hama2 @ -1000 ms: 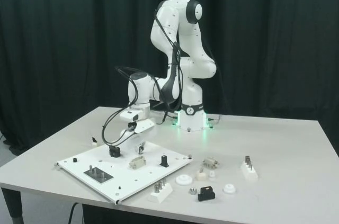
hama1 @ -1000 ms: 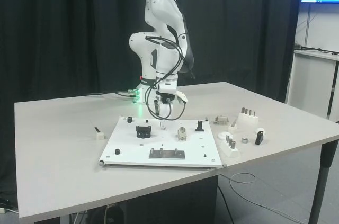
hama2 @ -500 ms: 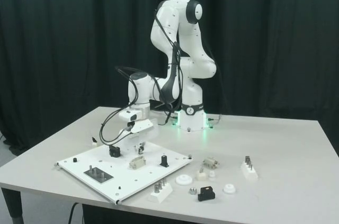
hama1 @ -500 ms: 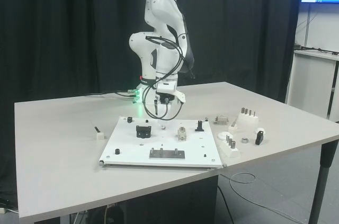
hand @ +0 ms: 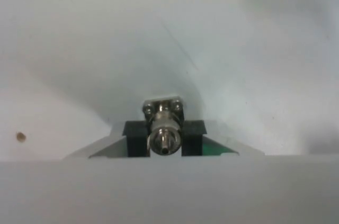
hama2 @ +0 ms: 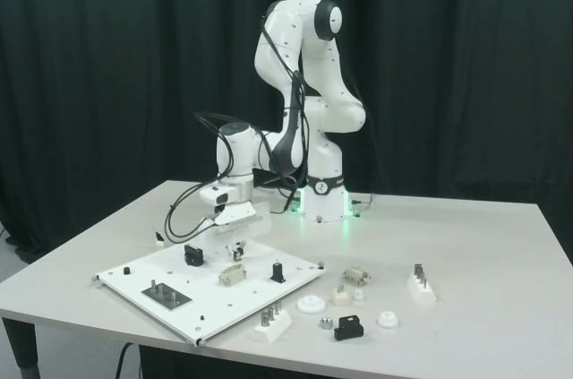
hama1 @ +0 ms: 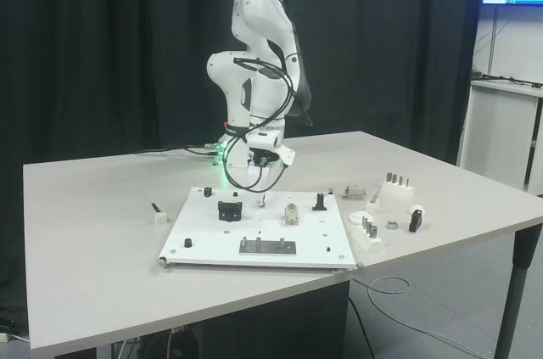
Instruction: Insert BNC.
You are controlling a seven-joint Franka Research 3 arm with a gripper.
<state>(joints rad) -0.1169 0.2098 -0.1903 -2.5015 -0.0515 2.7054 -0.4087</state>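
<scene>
The BNC connector (hand: 163,129), a small metal barrel on a black mount, stands upright on the white board (hand: 47,128) in the wrist view. In the first room view the BNC connector (hama1: 260,199) sits near the far edge of the board (hama1: 212,238). My gripper (hama1: 258,174) hangs a little above it, offset toward the arm's base, and holds nothing. In the second room view the gripper (hama2: 226,221) is above and left of the BNC connector (hama2: 237,252). A pale blurred band crosses the bottom of the wrist view.
The board also carries a black fixture (hama1: 229,210), a grey connector (hama1: 291,213), a black post (hama1: 319,201) and a metal plate with pegs (hama1: 267,245). A small white block (hama1: 158,215) lies left of the board. White peg holders (hama1: 395,187) and a black part (hama1: 415,219) lie to the right.
The gripper has risen off the board and drifted left in the first room view, away from the BNC connector, which stays standing on the board.
</scene>
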